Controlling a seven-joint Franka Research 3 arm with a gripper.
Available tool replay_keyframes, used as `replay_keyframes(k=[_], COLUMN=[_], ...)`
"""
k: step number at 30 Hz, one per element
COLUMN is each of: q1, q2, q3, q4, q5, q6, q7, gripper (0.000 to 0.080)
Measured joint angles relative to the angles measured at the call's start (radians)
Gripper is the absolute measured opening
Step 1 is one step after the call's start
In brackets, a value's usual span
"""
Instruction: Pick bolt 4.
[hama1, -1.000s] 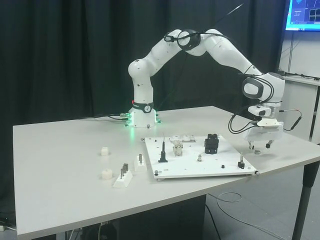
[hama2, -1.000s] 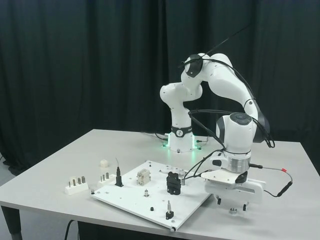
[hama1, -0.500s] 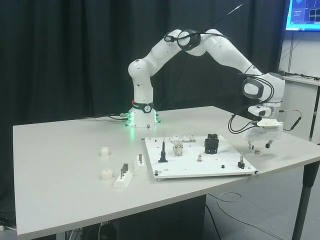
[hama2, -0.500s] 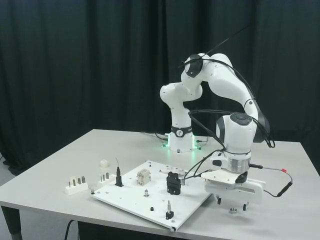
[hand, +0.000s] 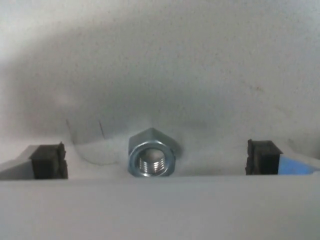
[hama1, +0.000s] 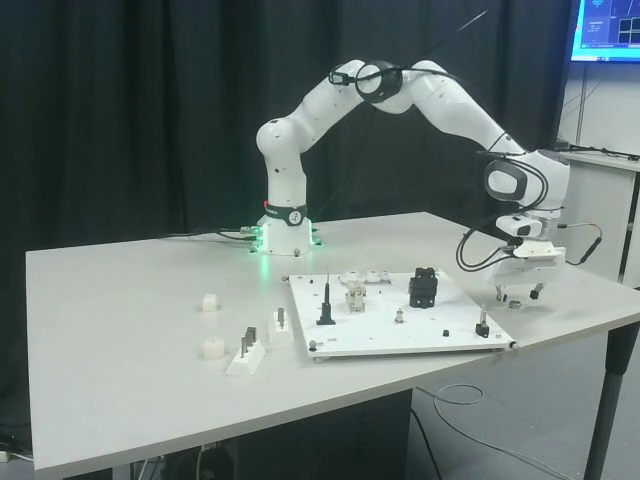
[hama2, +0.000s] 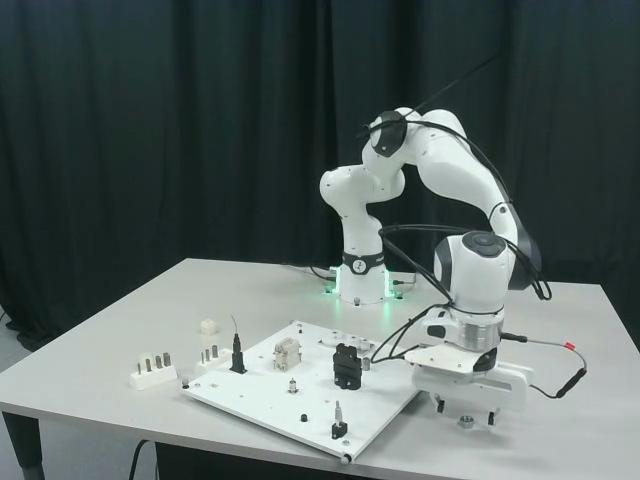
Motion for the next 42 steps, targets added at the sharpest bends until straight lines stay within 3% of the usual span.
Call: replay_keyframes(k=[29, 30, 35, 36, 42], q1=[-0.001, -0.001, -0.003, -0.003, -0.007], q2=[0.023, 0.023, 0.025, 0.026, 0.029], q3=[0.008, 0.009, 0.01, 0.01, 0.01], q4=[0.0, 0.0, 0.0, 0.0, 0.0], q5=[0.031, 0.031, 0.031, 0.031, 0.031], q6=[0.015, 0.015, 0.015, 0.015, 0.017], q7=[0.0, 0.0, 0.0, 0.0, -0.005], gripper=[0.0776, 0.0602, 0.0602, 0.0404, 0.0404])
